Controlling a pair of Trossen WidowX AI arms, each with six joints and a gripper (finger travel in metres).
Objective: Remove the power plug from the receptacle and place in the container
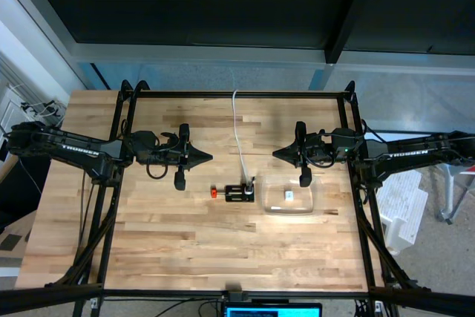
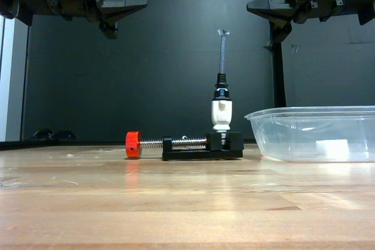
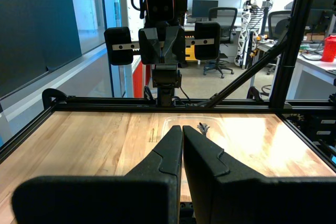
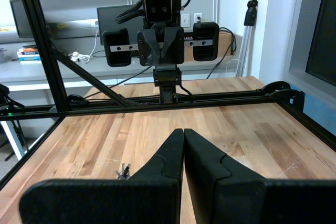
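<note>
The fingers (image 3: 167,153) of the left gripper (image 1: 208,157) were pressed together with nothing between them, and the fingers (image 4: 199,153) of the right gripper (image 1: 276,154) were likewise closed on nothing. Both grippers hung above the wooden surface (image 1: 148,243), tips facing each other, one to either side of the receptacle (image 2: 221,114) and higher than it. The power plug (image 2: 221,84) sat upright in the receptacle's top, its short cord (image 2: 222,48) rising straight. A black clamp (image 2: 202,144) with an orange-red knob (image 2: 133,144) held the receptacle. The clear container (image 2: 263,136), a white tag (image 2: 332,147) inside, lay just right of the receptacle, and a white cable (image 1: 237,131) ran away from it
</note>
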